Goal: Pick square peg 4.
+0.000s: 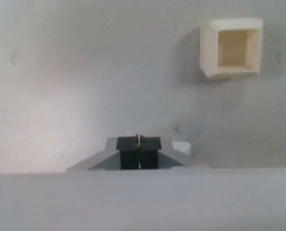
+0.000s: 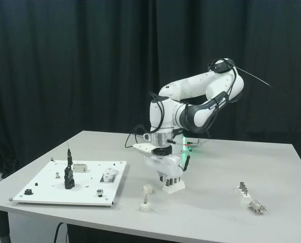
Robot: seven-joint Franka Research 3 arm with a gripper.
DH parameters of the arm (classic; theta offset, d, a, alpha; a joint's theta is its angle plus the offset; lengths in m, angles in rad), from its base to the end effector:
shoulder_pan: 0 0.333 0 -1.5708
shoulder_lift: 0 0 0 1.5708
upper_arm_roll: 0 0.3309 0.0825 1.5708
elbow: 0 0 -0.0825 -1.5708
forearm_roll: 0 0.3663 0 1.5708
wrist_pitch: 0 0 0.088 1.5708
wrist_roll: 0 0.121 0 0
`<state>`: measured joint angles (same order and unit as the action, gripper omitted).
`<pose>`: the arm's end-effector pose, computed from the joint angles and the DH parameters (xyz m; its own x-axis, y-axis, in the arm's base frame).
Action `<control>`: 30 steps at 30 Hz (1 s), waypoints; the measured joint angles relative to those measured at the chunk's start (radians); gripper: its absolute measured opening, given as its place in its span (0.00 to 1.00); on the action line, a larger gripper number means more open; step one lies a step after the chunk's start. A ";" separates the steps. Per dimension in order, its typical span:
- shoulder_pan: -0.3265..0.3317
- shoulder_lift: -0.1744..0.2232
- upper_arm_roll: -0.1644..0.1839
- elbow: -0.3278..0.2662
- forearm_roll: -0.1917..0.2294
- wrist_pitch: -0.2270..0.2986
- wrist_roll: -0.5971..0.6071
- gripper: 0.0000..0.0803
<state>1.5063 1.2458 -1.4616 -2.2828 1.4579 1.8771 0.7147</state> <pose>0.4918 0.0781 0.2200 0.1045 -0.9940 -0.0328 -0.9929 -0.1024 -0.0603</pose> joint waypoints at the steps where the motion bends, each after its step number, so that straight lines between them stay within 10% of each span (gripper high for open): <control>1: 0.001 -0.002 -0.005 0.000 -0.002 -0.001 -0.001 0.00; 17: 0.026 -0.009 -0.081 0.000 -0.062 -0.057 -0.007 0.00; 18: 0.026 -0.009 -0.085 0.000 -0.065 -0.061 -0.007 0.32; 27: 0.032 -0.009 -0.116 0.001 -0.093 -0.086 -0.007 0.32; 28: 0.034 -0.009 -0.118 0.001 -0.097 -0.087 -0.007 0.94; 30: 0.036 -0.009 -0.122 0.001 -0.099 -0.091 -0.007 0.94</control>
<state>1.5427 1.2365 -1.5839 -2.2817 1.3589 1.7864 0.7079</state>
